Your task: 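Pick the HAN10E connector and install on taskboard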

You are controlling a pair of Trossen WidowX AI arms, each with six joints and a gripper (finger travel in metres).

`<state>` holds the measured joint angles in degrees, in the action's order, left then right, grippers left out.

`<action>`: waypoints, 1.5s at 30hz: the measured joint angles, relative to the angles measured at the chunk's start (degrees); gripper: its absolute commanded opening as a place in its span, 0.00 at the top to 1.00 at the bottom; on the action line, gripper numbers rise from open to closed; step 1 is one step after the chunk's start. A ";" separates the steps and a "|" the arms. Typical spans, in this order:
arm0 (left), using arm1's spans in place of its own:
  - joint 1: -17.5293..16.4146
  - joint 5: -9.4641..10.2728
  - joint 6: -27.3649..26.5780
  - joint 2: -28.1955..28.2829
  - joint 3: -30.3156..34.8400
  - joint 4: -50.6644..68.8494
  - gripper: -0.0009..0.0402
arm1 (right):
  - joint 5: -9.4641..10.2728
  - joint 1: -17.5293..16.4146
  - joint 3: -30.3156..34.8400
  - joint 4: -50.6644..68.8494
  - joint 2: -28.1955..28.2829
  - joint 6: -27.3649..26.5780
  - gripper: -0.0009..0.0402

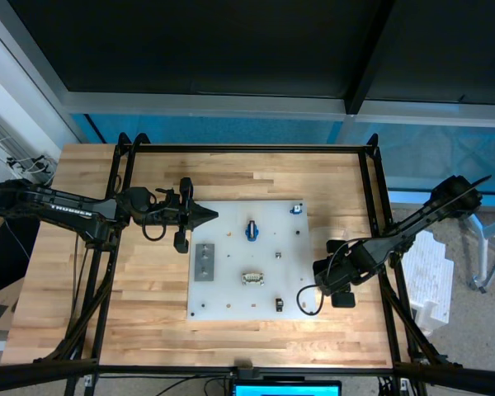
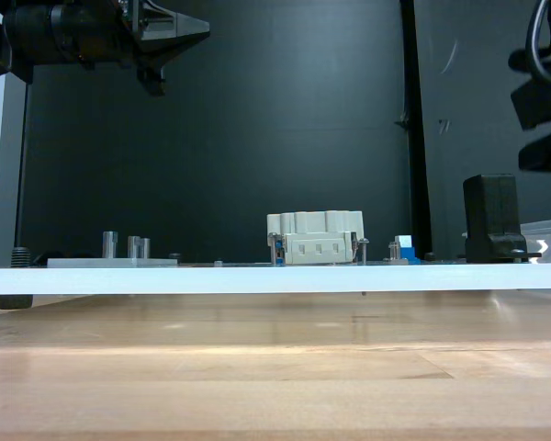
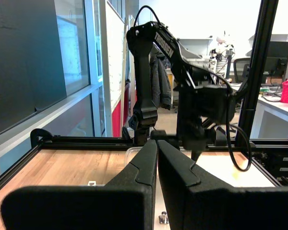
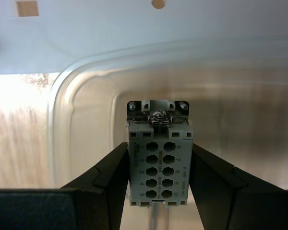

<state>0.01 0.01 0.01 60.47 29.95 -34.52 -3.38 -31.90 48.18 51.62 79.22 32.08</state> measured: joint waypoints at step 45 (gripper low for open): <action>0.00 0.00 0.00 0.00 -0.02 0.02 0.98 | 1.49 12.39 26.34 16.48 12.00 -10.95 0.87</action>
<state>0.01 0.01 0.01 60.47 29.93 -34.50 -1.89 -19.51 74.52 68.10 91.22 21.12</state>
